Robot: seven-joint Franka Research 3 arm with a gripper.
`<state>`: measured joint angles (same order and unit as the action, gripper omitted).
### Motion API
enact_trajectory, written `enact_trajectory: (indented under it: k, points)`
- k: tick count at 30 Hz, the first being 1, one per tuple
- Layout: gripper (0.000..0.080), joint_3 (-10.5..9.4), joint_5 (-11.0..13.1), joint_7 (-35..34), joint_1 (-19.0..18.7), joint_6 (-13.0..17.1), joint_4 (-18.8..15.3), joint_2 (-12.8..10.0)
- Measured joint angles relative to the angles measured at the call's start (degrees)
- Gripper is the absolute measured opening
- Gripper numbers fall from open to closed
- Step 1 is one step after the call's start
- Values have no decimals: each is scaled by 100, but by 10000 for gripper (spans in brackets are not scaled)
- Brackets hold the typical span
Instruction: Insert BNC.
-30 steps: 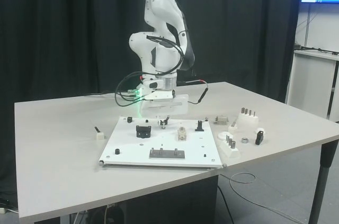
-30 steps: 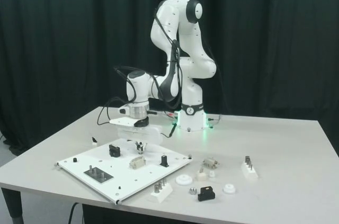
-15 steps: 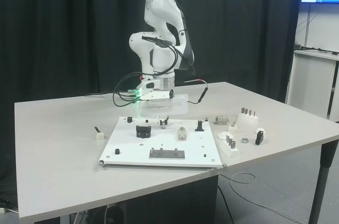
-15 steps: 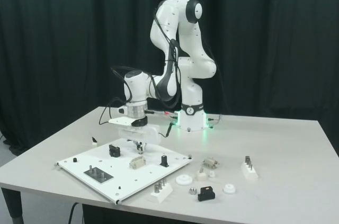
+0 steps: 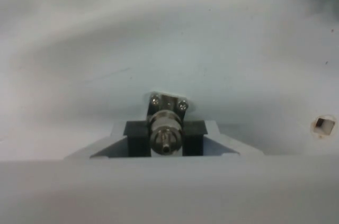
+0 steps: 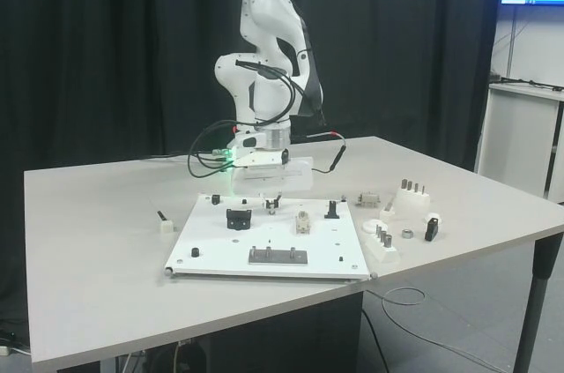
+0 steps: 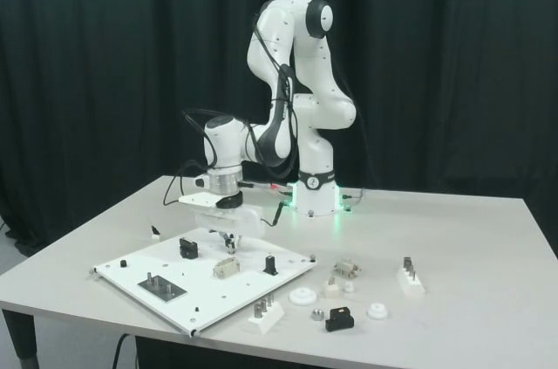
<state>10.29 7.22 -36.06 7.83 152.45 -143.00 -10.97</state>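
The BNC connector (image 5: 166,128) sits upright on its small screwed base plate on the white board (image 6: 264,245), in the board's far half near the arm, and the wrist view looks straight down its barrel with the centre pin showing. The claw (image 6: 272,198) hangs just above it, with 2 dark pads (image 5: 135,138) flanking the connector on either side; whether they touch the barrel or stand just off it cannot be told from any view, so the claw's state is uncertain, as is how deep the connector sits. From the room views the arm's hand is low over the board, its white camera plate hiding most of the fingertip area. Judging by this, the insertion looks close to done or at the seating stage, and the risks lie in the last part. If the plug is not turned so its bayonet slots meet the socket's lugs, a downward push would jam it instead of seating it. A slight tilt of the hand could bind the barrel or bend the centre pin. If the pads drag as they draw away, they could pull the connector back up. The board rests loose on the grey counter (image 6: 97,241), so side force might shift it.
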Motion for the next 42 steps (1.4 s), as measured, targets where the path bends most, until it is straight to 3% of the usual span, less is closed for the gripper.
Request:
enact_trajectory:
  k: [21, 33, 42]
  points:
    - [125, 5, -112, -351, -24, 11, -2, 2]
    - [125, 6, -685, -257, -71, 9, -1, 1]
    - [125, 9, -794, 60, -73, 9, -1, 0]
